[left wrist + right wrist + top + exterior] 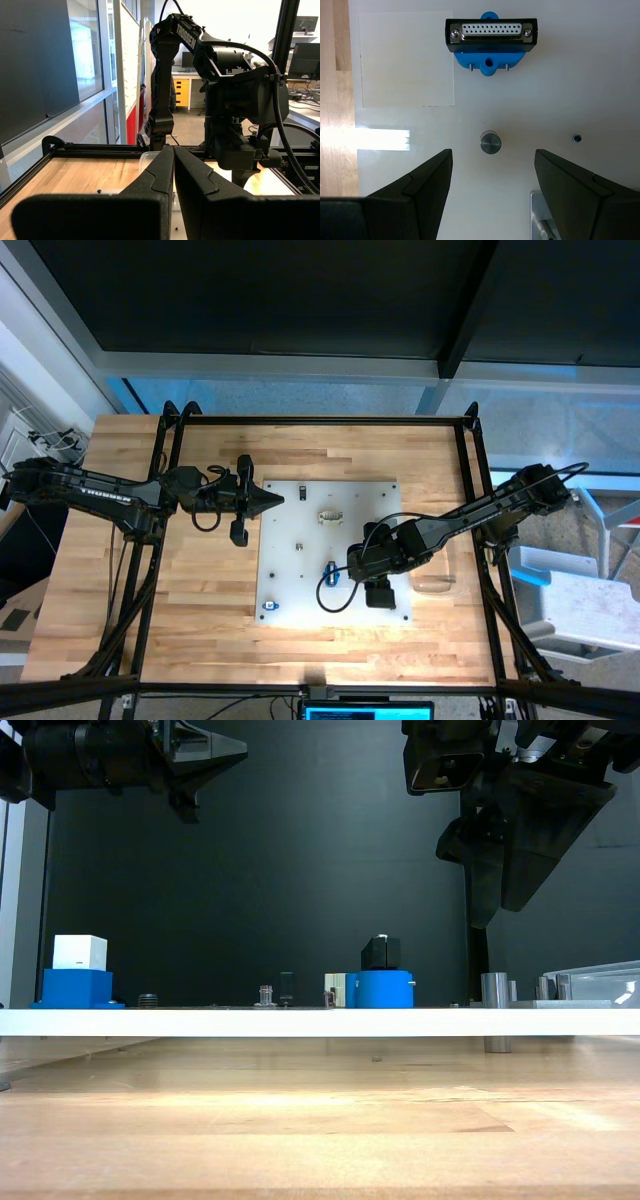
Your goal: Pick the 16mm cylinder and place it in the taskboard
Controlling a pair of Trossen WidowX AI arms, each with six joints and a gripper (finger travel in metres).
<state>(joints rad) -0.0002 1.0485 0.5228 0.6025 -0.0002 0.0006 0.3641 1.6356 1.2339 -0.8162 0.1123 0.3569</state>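
Right gripper [492, 160] fingers spread, above 16mm cylinder [490, 142] standing upright on taskboard [600, 75]. Left gripper [173, 165] fingers pressed together, above taskboard's left edge. Risk: sideways retreat clips the peg and tilts it.

Wooden plank counter [200, 630], boxed in by a black metal frame [320, 421]. Clear plastic tray [437, 585] lies on the counter toward its right side; in the low view it shows as a see-through rim, contents unclear. Lit screen [366, 710] at the near edge, mostly cut off. White bins [585, 605] off the counter's right side. Loose cables [50, 443] off the far-left corner. Background room: tall windows [85, 55], yellow drawer cabinet [182, 92], dark monitor [306, 22].
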